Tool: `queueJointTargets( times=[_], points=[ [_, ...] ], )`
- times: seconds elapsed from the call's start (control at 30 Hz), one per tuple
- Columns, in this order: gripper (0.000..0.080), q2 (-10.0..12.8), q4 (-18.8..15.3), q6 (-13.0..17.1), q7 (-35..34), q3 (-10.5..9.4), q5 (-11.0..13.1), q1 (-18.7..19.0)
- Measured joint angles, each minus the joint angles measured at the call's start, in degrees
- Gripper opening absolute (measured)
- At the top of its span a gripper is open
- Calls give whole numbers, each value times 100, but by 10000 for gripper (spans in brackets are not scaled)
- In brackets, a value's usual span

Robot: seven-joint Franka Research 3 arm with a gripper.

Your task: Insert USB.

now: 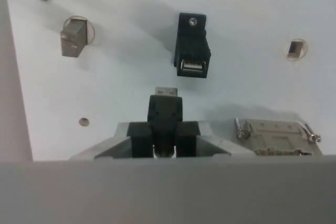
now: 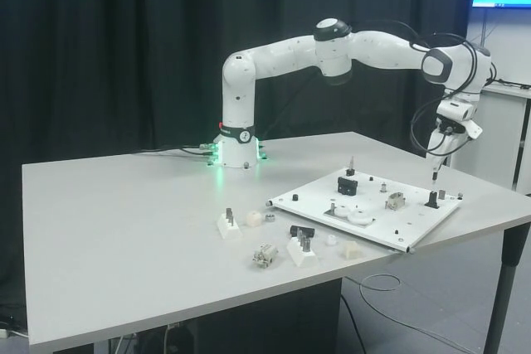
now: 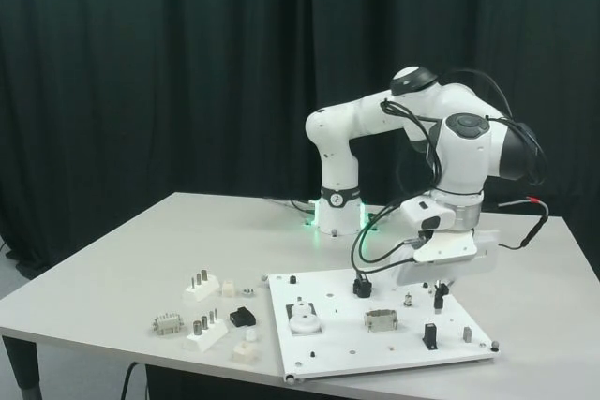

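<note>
Step in hand looks like the approach: plug carried over the board, not yet in the socket. The gripper (image 1: 163, 139) is closed on the black USB plug (image 1: 166, 109), fingers pinching its body from both sides, metal tip sticking out past the fingertips. In the wrist view the tip points toward the USB socket (image 1: 192, 67), a black block screwed to the white board (image 1: 131, 66), metal-lined mouth facing the camera. Plug and socket are apart, a clear gap between them, and the plug sits slightly off to one side of the mouth.

In the first room view the gripper (image 2: 437, 170) hangs above the board's (image 2: 365, 201) far corner, over the black socket block (image 2: 432, 199), no contact.

Next move, judged: shift sideways to line the tip with the mouth, keep the plug straight, then push down. Risk: tip catches the socket rim if the offset stays.

Plug look: short, black moulded body, flat metal end, held upright, looks rigid. Also on the board: a grey metal block (image 1: 72, 38) and a multi-pin connector (image 1: 278, 137).
</note>
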State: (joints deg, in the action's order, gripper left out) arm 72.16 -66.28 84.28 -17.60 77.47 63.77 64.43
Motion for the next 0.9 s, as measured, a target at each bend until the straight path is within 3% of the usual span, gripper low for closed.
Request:
queueJointTargets(
  times=[0.9],
  points=[
    [87,2,6,200,-20,-160,-144,-119]
  ],
)
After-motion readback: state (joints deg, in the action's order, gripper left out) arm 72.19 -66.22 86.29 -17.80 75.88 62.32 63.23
